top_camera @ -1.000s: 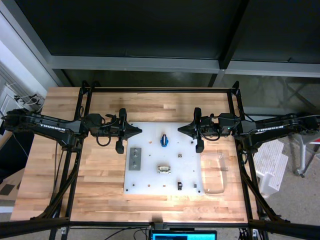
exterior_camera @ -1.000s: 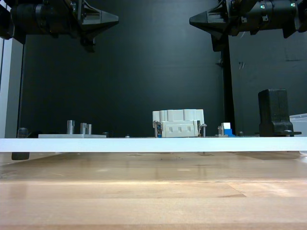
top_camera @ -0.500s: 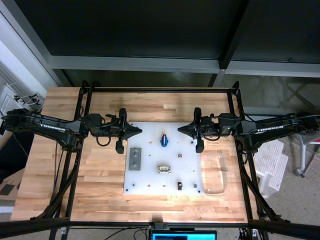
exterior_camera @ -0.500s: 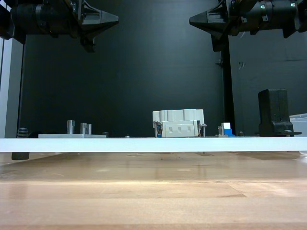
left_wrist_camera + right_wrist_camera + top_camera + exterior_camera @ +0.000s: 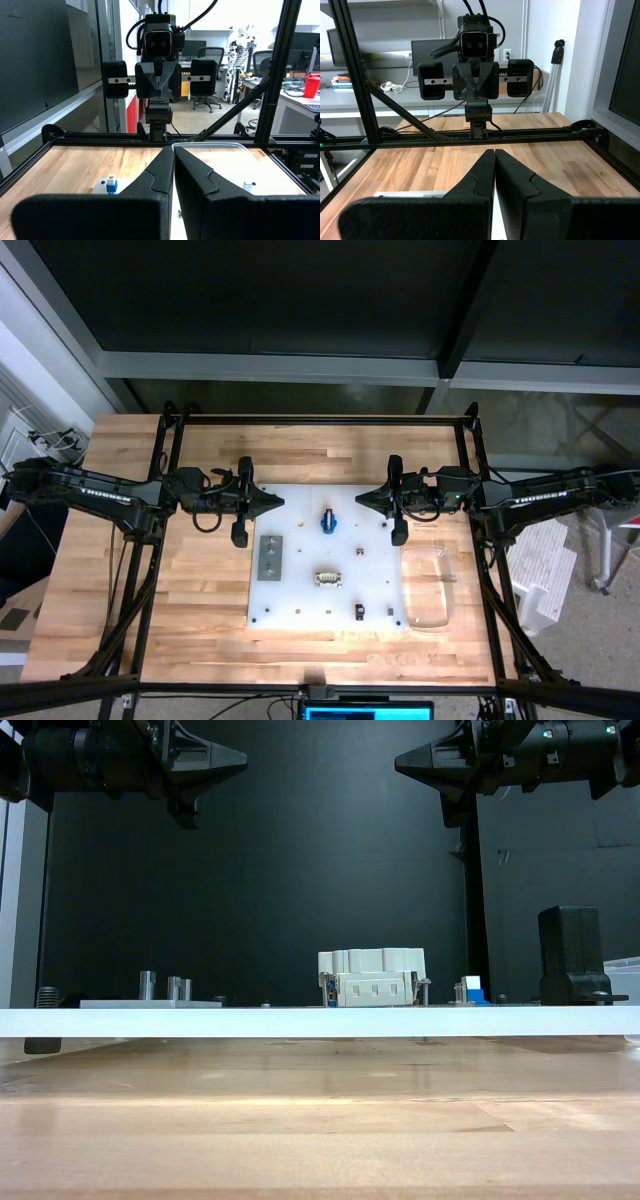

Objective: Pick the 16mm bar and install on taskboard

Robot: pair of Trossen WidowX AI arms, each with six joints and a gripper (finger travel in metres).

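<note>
Left tool (image 5: 281, 502) pinched closed on nothing, high over the left side of the taskboard (image 5: 300, 590), right tool (image 5: 358, 498) closed too, high over its right side, blue knob (image 5: 328, 522) down between the tips, clear tray (image 5: 425, 550) near right tool, 16mm bar too small to find.

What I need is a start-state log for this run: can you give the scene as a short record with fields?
taskboard: flat on the table, between the two arms
left claw: shut, empty, raised above the board's far left part
right claw: shut, empty, raised above the board's far right part
on board: blue knob, grey metal block, black connector
clear tray: on the table beside the board's right edge
16mm bar: cannot be made out
task stage: bar not yet picked
</note>
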